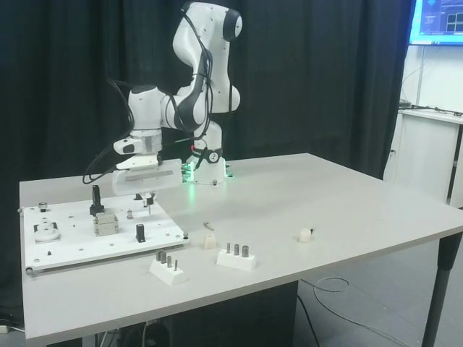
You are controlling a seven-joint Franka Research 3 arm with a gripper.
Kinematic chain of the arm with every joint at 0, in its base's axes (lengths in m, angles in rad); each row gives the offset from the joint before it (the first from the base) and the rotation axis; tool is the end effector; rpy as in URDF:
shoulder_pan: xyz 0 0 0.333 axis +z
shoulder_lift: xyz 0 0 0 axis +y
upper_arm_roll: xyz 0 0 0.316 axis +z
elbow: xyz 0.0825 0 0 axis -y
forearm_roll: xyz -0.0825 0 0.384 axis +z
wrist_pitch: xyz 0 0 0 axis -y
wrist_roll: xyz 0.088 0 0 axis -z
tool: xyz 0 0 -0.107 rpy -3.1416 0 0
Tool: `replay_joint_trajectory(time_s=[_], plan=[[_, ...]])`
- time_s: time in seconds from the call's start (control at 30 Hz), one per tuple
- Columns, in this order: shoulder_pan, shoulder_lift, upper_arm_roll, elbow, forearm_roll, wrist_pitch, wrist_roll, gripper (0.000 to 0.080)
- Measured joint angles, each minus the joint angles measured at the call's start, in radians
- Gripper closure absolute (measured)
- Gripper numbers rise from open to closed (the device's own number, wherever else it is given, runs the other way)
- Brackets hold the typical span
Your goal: Insert round peg 1.
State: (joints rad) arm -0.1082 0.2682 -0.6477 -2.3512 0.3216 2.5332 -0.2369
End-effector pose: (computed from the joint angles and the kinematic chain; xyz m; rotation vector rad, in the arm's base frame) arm 0.3645 -0.3573 0.2381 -2.8903 1.1713 0.0020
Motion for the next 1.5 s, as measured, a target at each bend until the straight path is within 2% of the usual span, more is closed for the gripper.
replay_joint_trajectory(time_s=[1.5], plan=[[0.009,-0.005,-0.005,-0.025,-0.014,0.001,0.000,0.0787]])
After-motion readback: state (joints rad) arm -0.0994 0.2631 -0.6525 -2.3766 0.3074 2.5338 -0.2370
